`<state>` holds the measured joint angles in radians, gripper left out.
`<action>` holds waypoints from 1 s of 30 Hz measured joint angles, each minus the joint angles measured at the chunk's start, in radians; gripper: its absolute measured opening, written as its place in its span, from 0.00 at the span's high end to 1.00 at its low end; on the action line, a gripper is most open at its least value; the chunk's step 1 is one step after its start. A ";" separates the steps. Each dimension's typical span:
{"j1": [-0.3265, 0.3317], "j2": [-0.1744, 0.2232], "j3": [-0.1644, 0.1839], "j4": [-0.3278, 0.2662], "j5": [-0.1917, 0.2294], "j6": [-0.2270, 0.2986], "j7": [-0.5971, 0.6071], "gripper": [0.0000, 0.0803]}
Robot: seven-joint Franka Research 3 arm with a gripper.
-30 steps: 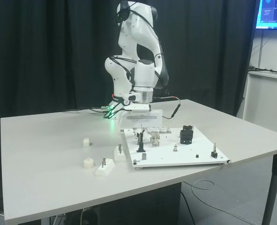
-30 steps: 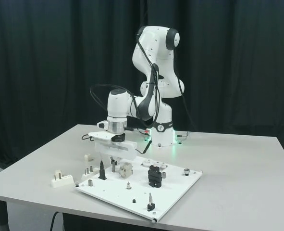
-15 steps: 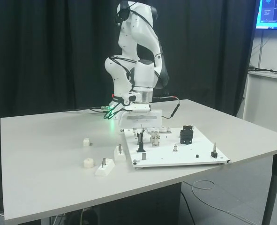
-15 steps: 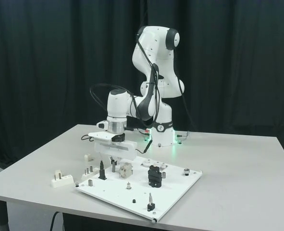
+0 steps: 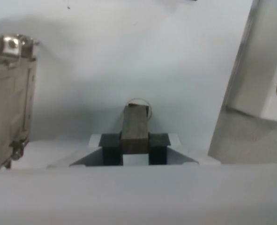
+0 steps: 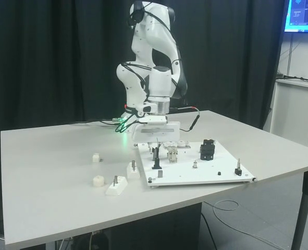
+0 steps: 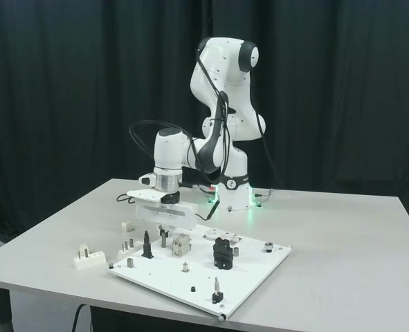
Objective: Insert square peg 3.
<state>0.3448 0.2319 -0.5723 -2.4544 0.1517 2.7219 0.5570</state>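
A dark, square-sectioned peg (image 5: 135, 123) with flat matt faces is seen in the wrist view clamped between the two black fingertips (image 5: 110, 149) of the hand (image 5: 135, 149), which are closed just to the peg's width. The peg's free end lies over a faint round mark on the smooth white board (image 5: 129, 61) directly beneath the hand; whether it touches the board cannot be told. In the room views the hand (image 6: 157, 136) is held low over the near-left part of the flat, square white board (image 7: 252, 277), which lies on the matt grey bench (image 6: 49, 172). Beside the hand a blocky metal fixture (image 5: 9, 98) with screw heads is seen, and on its other side a white moulded block (image 5: 262, 70) with a round hole. Beyond the board, on the bench, several small white holders (image 6: 116, 186) are set, some carrying thin upright pegs.
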 joint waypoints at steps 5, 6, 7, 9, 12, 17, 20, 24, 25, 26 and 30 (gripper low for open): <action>-0.002 0.000 -0.001 0.001 0.037 -0.003 0.012 0.86; -0.002 0.000 -0.001 0.001 0.044 -0.003 0.014 0.86; -0.003 0.000 -0.001 0.001 0.052 -0.005 0.016 0.86; -0.005 0.000 -0.001 0.002 0.066 -0.008 0.021 0.86; -0.007 0.000 -0.001 0.004 0.085 -0.015 0.032 0.86; -0.009 0.002 -0.001 0.008 0.107 -0.022 0.052 0.86; -0.009 0.004 -0.002 0.010 0.120 -0.023 0.060 0.86; -0.009 0.005 -0.002 0.013 0.124 -0.027 0.068 0.86; -0.009 0.005 -0.002 0.014 0.124 -0.029 0.068 0.86; -0.009 0.006 -0.002 0.015 0.124 -0.031 0.068 0.86; -0.010 0.009 -0.003 0.023 0.124 -0.042 0.064 0.86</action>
<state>0.3353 0.2414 -0.5748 -2.4311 0.2754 2.6797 0.6209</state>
